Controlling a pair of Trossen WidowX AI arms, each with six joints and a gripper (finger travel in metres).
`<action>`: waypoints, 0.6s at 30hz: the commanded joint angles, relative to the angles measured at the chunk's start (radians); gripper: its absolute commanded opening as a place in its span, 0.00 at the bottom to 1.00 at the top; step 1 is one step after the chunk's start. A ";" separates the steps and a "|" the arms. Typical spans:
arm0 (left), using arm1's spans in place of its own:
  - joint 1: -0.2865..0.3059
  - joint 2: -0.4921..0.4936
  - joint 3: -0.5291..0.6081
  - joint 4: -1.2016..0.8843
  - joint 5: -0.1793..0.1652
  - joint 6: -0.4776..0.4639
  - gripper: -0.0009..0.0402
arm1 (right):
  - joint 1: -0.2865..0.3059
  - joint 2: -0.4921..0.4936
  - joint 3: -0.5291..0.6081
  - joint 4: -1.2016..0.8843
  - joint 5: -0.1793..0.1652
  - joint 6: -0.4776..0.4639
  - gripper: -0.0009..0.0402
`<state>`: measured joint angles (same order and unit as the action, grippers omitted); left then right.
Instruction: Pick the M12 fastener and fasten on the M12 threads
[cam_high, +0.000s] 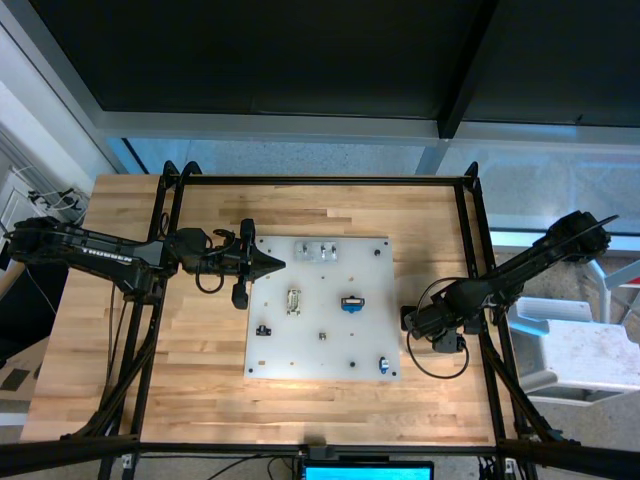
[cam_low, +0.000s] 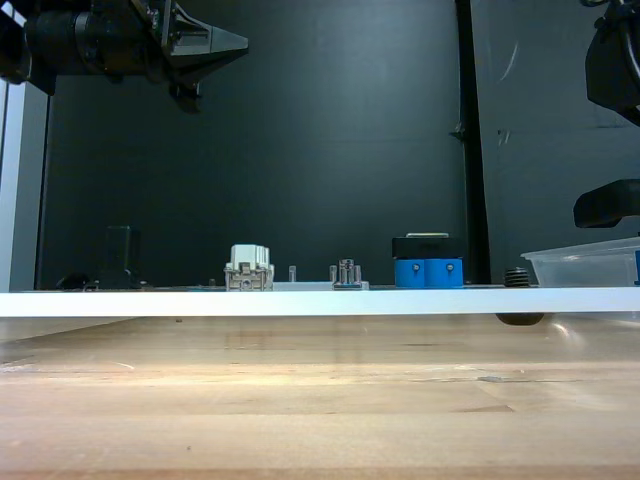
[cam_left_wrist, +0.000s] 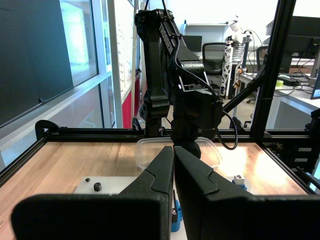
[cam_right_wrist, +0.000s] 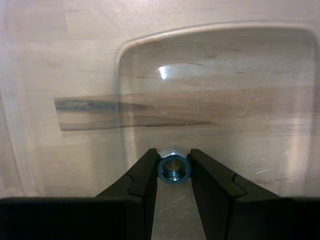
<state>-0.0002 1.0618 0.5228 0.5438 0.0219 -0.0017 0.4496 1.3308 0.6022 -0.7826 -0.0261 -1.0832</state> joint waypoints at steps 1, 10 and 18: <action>0.000 0.000 0.000 0.000 0.000 0.000 0.02 | 0.000 -0.004 0.019 -0.018 0.001 0.002 0.12; 0.000 0.000 0.000 0.001 0.000 0.000 0.02 | 0.000 -0.010 0.187 -0.164 0.010 0.001 0.13; 0.000 0.000 0.000 0.001 0.000 0.000 0.02 | 0.003 0.104 0.405 -0.298 0.013 -0.015 0.13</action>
<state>-0.0002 1.0618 0.5228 0.5442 0.0216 -0.0021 0.4515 1.4105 0.9722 -1.0645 -0.0174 -1.0889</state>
